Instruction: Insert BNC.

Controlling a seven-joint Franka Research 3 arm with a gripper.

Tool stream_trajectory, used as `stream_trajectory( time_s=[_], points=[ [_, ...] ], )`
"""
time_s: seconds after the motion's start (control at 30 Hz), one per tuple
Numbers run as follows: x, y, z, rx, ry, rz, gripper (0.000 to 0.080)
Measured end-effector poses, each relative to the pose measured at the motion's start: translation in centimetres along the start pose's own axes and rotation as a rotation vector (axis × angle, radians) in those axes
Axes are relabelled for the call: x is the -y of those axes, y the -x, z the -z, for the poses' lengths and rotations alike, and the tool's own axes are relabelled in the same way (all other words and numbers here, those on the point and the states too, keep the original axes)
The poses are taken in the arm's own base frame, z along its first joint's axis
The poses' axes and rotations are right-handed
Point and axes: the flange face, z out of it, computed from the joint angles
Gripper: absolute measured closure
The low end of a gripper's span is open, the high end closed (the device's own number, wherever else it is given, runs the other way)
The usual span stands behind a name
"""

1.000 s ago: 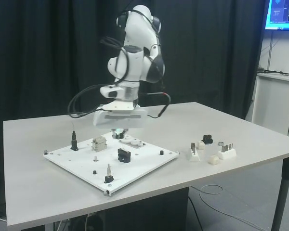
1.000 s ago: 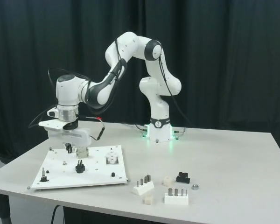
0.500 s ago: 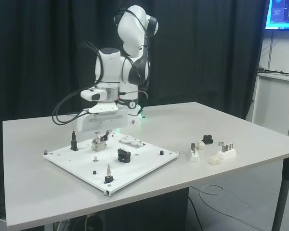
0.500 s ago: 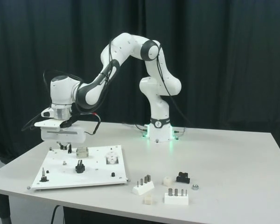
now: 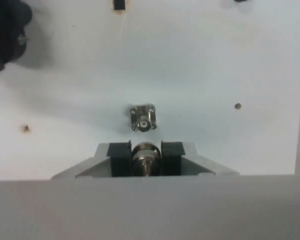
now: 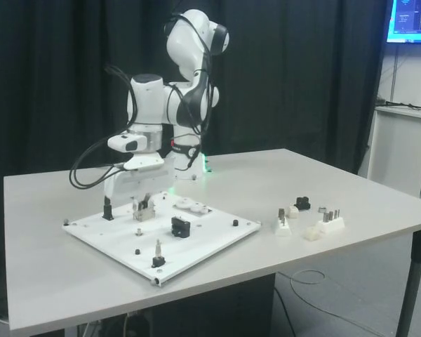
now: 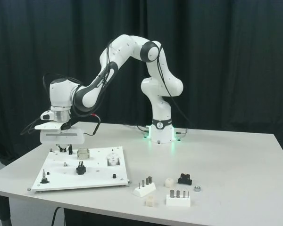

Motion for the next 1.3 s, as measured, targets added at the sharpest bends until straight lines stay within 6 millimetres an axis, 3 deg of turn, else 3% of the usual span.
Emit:
stream_trajectory(
  time_s=[0.63,1.3],
  points=[
    [-0.9,0.3,-3.4,-0.032,-0.028,-0.006,0.0682],
    [-1.3,1.4,-4.7,-0.002,-0.032,-0.008,0.0682]
  ],
)
